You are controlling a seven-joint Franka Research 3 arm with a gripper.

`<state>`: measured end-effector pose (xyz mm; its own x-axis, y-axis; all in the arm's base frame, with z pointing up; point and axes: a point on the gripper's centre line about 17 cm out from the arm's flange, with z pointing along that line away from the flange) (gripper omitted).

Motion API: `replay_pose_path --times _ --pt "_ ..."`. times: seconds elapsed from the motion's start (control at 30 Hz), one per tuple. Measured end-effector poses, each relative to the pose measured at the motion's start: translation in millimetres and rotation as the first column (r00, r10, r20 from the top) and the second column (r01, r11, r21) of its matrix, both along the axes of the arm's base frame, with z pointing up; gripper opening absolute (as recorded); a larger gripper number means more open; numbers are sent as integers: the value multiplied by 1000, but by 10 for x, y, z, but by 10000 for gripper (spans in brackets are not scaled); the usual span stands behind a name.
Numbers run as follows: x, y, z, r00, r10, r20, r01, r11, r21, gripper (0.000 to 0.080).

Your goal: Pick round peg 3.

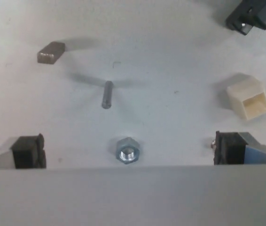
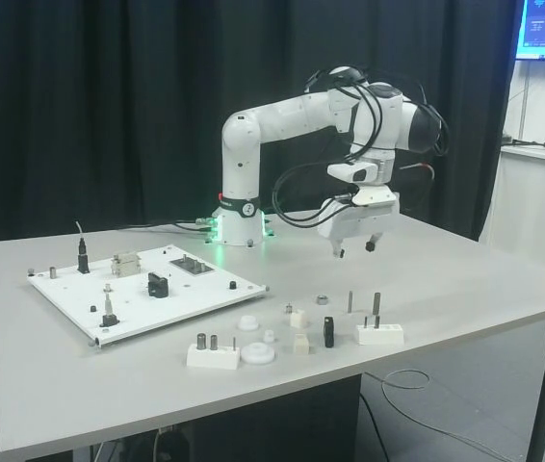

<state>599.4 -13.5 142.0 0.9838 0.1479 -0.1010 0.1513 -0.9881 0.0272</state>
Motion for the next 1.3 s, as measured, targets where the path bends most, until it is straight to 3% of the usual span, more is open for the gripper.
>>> replay_pose_path --times 0.5,0.97,1.3 --pt "-28 -284 27 998 56 -20 -57 998 -20 800" --pt "30 -714 212 995 99 -24 -100 993 -57 800" --pt "3 -1073 283 990 135 -44 -138 988 -74 800"
